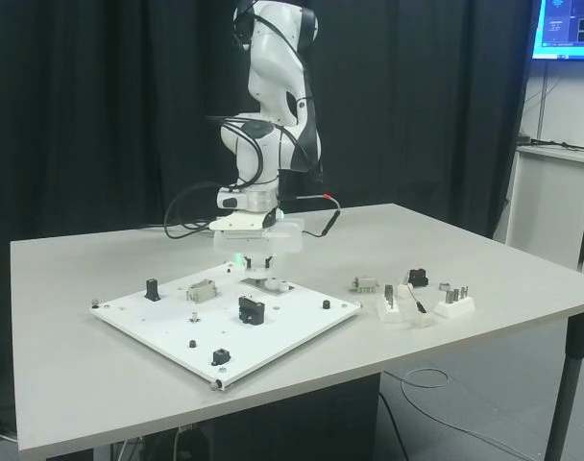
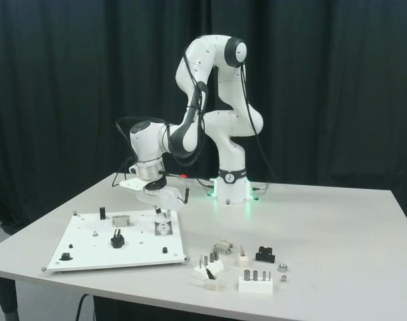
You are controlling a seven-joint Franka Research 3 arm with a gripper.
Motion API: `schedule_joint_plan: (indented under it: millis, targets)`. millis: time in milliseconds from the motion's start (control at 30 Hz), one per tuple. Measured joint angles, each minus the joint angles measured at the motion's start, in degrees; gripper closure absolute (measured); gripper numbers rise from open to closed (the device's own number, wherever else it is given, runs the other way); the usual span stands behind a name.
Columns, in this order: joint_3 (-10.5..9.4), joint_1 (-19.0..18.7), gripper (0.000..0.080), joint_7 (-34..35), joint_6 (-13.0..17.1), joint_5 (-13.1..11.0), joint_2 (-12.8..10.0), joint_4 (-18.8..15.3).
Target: Insert large gear.
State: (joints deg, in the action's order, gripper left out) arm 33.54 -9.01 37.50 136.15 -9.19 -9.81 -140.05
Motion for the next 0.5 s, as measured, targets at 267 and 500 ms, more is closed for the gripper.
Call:
schedule_joint_plan:
  millis: [267, 500]
  targets:
    - [0.0, 0.0, 0.0475, -0.28, -0.11, 0.02, -0.06, 0.09]
    - [0.0, -0.01, 0.0448, -0.61, 0.03, 0.18, -0.09, 0.49]
